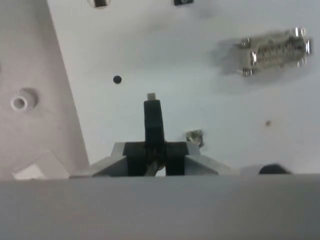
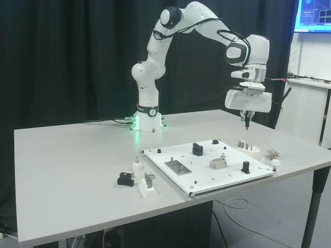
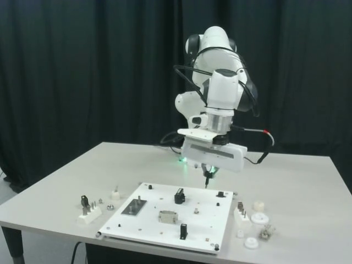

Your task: Insert USB.

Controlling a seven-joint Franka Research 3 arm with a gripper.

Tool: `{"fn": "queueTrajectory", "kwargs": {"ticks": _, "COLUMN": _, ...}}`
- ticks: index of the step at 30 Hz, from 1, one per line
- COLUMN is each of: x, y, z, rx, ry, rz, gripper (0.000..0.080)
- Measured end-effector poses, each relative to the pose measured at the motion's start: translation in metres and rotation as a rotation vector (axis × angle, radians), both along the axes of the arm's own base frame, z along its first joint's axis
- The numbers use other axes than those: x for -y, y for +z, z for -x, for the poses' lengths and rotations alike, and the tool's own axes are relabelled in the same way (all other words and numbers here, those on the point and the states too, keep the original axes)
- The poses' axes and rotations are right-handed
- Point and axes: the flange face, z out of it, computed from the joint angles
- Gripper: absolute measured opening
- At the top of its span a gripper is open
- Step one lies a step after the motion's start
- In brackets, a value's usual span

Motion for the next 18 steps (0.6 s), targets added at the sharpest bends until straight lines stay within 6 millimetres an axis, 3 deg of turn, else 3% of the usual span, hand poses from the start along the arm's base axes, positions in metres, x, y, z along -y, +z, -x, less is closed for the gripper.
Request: {"fn": "queueTrajectory", "kwargs": {"ticks": 18, "x": 0.034, "y": -0.016, "z": -0.01, "rx": -0.046, "ry": 0.25, "rz": 0.025, "gripper": 0.007}}
